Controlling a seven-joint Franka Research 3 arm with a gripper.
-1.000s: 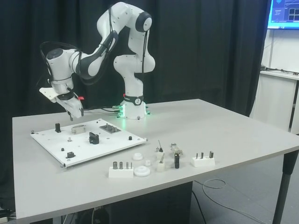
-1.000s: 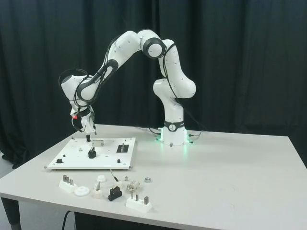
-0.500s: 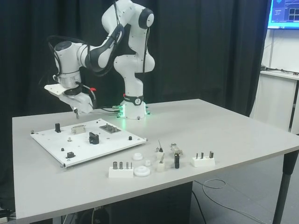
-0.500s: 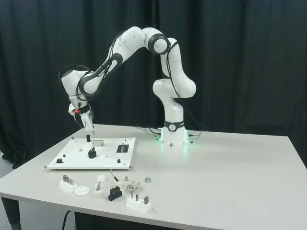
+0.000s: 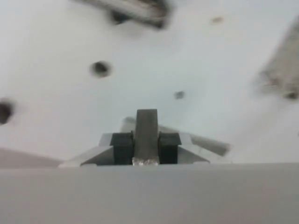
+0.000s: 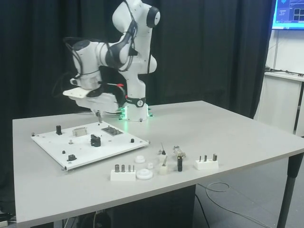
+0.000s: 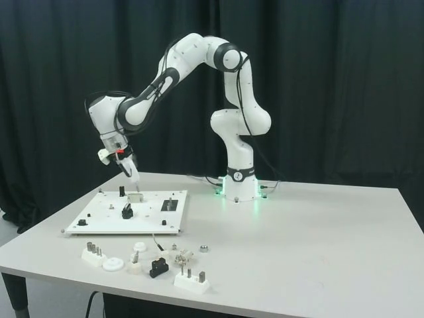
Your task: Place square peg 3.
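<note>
Both fingers (image 5: 122,145) — wrist only — probably pinching peg (image 5: 146,135).

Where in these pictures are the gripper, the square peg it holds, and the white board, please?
gripper (image 5: 146,147): wrist view, midway between the fingertips.
square peg (image 5: 146,126): wrist view, middle of its grey shaft.
white board (image 7: 103,221): second room view, a bare patch of its top.
</note>
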